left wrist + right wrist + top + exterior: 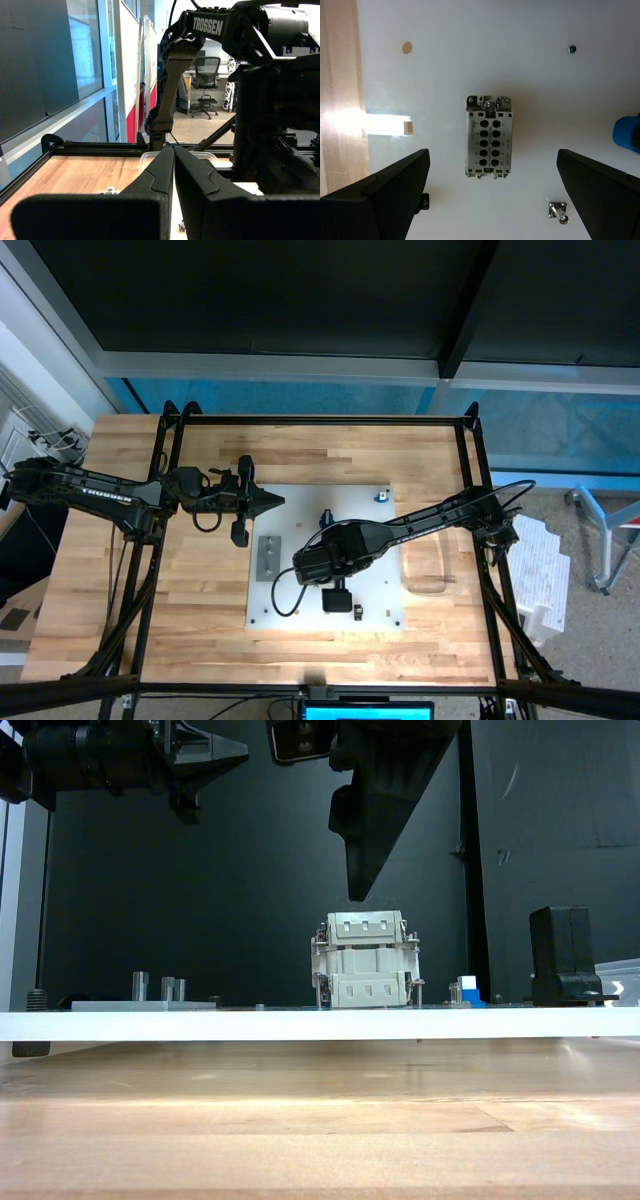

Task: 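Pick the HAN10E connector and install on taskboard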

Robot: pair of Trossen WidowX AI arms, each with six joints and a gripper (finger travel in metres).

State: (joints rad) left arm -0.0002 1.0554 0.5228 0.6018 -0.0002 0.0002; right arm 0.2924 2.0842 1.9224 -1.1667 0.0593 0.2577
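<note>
Right gripper (493, 151), fingers wide, straight above beige-grey rectangular HAN10E connector (488, 137) at large white taskboard (570, 100) near edge; connector's long axis crosses closing line. Left gripper (270, 501) pinched together, over far-left corner.

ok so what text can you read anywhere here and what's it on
"TROSSEN": on the right arm, left wrist view.
Lettering on the left arm, high view: too small to read.
Marks on the HAN10E connector: too small to read.
Nothing on the shut left claw, at the taskboard left edge, or the open right claw above the connector.
</note>
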